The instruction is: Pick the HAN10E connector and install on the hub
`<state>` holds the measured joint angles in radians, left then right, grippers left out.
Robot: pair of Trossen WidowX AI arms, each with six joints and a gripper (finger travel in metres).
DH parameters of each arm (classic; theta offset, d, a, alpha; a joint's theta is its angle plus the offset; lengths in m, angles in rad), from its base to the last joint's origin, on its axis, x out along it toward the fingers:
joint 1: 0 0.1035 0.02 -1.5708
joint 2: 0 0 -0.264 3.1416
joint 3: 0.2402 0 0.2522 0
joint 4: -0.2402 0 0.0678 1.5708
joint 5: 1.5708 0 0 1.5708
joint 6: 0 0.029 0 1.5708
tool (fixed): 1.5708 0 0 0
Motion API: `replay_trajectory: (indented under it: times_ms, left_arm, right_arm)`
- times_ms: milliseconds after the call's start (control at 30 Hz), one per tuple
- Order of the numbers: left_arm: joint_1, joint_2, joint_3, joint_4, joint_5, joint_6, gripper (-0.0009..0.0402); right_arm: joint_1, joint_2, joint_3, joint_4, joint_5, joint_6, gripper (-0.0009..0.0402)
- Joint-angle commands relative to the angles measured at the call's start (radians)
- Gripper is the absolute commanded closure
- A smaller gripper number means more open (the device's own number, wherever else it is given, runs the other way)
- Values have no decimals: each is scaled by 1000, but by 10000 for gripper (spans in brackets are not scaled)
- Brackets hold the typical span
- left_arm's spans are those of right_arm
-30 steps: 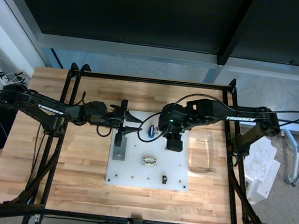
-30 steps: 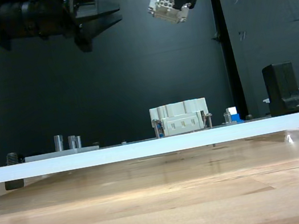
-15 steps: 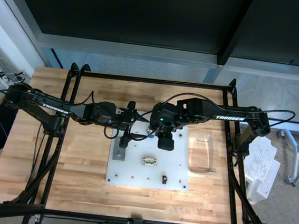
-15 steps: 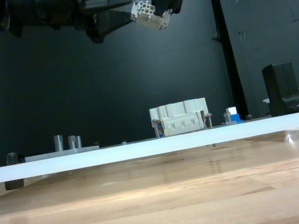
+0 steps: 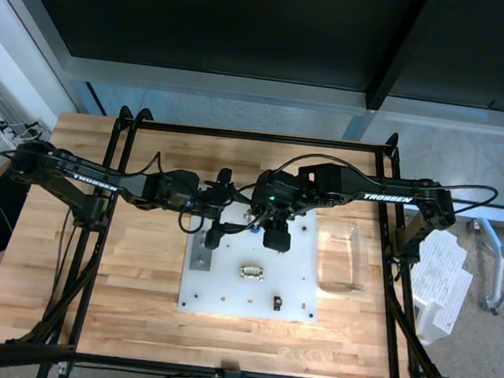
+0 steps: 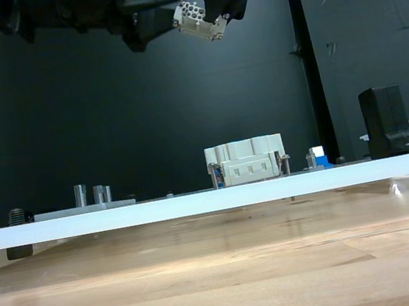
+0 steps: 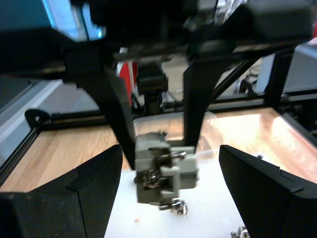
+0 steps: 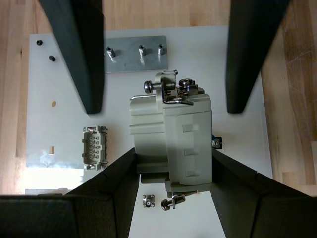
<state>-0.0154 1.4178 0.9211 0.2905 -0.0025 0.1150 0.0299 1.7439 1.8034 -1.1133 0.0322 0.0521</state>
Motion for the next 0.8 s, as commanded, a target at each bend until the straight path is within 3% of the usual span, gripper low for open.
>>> replay_trajectory:
  times_ms: [33, 333, 400, 800]
  left_arm:
    - [1, 35, 29, -8, -2, 3, 122]
    - [1, 58, 61, -47, -4, 10, 123]
    - [1, 54, 61, -53, -19, 19, 126]
    - [0, 48, 61, -76, -27, 29, 178]
  right_arm:
    - [0, -1, 0, 1, -2, -9, 244]
    - [0, -2, 0, -1, -2, -12, 244]
    - [0, -5, 0, -3, -2, -16, 244]
    - [0, -5, 0, -5, -2, -18, 244]
